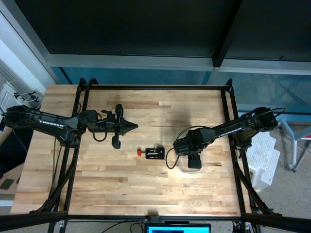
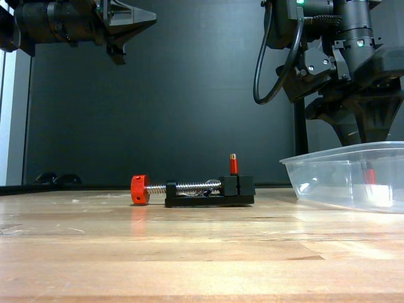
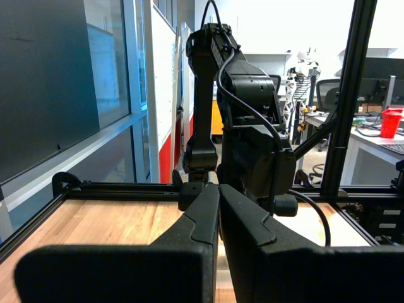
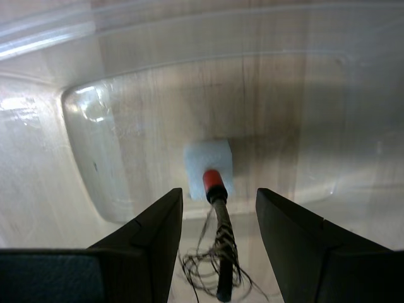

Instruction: Pick the rca connector and install on the hub

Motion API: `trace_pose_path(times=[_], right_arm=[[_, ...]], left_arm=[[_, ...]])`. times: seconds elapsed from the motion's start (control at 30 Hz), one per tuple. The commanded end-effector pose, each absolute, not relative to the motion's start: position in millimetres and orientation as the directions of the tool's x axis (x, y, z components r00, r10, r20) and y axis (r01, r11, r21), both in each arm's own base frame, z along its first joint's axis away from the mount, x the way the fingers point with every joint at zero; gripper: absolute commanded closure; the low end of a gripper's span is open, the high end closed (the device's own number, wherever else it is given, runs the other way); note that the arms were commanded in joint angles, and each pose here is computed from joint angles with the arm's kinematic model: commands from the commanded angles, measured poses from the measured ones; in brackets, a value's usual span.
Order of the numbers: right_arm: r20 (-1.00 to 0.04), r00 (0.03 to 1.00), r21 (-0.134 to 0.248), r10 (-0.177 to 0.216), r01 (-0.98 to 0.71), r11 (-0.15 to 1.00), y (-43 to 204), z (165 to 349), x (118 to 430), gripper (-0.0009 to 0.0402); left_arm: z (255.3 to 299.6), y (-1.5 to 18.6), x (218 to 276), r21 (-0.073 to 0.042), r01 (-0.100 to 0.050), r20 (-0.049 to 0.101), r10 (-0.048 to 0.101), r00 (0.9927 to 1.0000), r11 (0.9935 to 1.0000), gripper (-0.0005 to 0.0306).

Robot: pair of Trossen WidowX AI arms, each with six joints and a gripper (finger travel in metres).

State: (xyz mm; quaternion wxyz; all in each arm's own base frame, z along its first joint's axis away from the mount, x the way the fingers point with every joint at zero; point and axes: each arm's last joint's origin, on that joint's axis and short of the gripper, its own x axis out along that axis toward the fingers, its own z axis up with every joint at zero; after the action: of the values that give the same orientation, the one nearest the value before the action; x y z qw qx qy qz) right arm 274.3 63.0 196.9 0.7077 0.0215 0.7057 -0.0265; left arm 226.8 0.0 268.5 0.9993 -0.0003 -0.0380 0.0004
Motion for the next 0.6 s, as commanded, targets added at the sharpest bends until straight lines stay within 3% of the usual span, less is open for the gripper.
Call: trace_pose_path(times=[0.03, 0.4, 0.6], right_arm=[[-1.0, 0.007, -0.006, -0.006, 0.068, 0.998, 62.9, 193.3, 273.4, 0.0233], [-1.0, 0.018, -0.002, -0.003, 0.071, 0.997, 62.8, 187.1, 272.5, 0.0234], [-1.0, 0.022, -0.001, -0.003, 0.071, 0.997, 62.7, 186.9, 272.8, 0.0254]], left_arm=[[268.6, 0.0, 226.8, 0.0, -0.001, 0.077, 0.001, 0.99705, 1.0, 0.03], [268.5, 0.0, 226.9, 0.0, -0.001, 0.076, 0.001, 0.99711, 1.0, 0.03], [268.6, 0.0, 226.8, -0.001, -0.001, 0.077, 0.001, 0.99705, 1.0, 0.03]])
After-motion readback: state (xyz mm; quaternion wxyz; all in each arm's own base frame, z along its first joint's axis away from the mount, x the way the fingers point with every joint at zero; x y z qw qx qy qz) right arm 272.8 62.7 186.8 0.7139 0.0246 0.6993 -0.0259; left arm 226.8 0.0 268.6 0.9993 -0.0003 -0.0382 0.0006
